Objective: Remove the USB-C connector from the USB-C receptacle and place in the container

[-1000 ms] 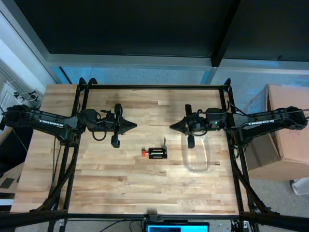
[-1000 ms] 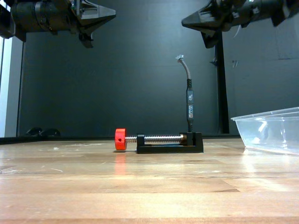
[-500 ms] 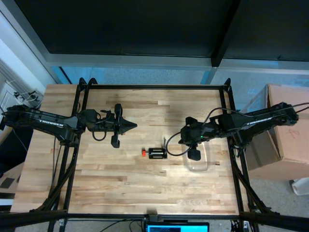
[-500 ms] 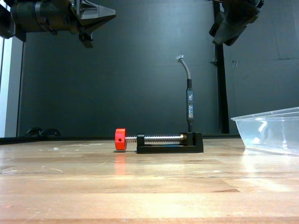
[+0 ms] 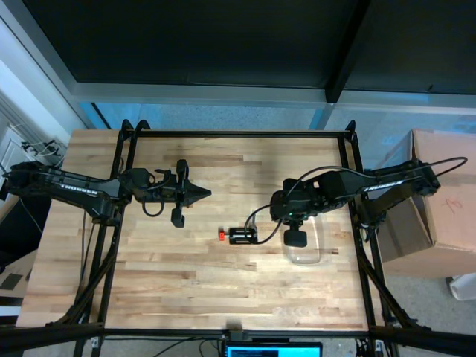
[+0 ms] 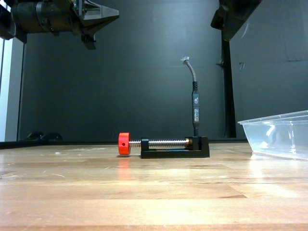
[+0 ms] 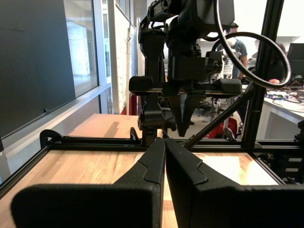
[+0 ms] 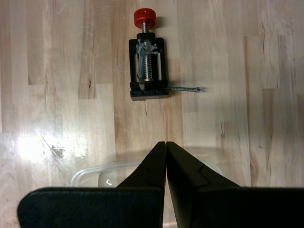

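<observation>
table [image 5: 186, 282]: wood, well below both grippers.
container [image 5: 316, 251]: clear, beneath the right gripper's tips.
left gripper [image 5: 207, 193]: raised, pointing inward, fingers pressed together, empty.
right gripper [image 8: 166, 143]: raised, pointing down, fingers pressed together, empty.
clamp [image 6: 175, 147]: below and ahead of the right gripper's tips.
USB-C connector [image 6: 196, 108]: upright in the clamp, apart from both grippers.

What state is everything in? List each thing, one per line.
Small black vise with red knob: resting on the wooden table.
Black USB-C connector on a braided cable stub: upright, seated in the vise, held by neither gripper.
Clear plastic container: on the table, nothing visible inside.
Left gripper: shut, high above the table.
Right gripper: shut, pointing down above the container's edge.
</observation>
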`<state>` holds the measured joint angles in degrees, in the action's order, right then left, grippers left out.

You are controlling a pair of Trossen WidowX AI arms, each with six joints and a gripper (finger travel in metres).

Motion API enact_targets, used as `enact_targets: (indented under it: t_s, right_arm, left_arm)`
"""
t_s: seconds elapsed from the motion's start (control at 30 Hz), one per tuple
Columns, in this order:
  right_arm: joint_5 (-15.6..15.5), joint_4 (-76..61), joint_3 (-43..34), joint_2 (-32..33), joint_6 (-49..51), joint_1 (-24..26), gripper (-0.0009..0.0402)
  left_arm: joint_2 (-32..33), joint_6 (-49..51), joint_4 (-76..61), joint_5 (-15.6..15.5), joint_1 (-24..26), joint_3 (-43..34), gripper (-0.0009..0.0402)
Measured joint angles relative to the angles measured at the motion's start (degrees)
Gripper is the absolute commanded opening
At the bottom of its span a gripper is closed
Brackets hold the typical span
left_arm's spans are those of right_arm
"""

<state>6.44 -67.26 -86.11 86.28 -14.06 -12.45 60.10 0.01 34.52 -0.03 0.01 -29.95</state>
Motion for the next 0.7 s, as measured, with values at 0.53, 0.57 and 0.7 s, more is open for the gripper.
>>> enact_targets:
  t_s: [0.53, 0.57, 0.7]
  right_arm:
    - [-0.02, -0.87, -1.46, 4.72, -1.99, -0.09, 0.0099]
    - [-0.02, -0.85, -1.49, 5.18, -2.16, -0.09, 0.0113]
    - [-0.02, -0.22, -1.49, 7.54, -2.21, -0.17, 0.0169]
  left_arm:
    - [0.0, 0.02, -0.02, -0.02, 0.0, 0.0, 0.0]
    - [0.0, 0.0, -0.02, 0.0, 0.0, 0.02, 0.0]
    - [0.0, 0.0, -0.02, 0.0, 0.0, 0.02, 0.0]
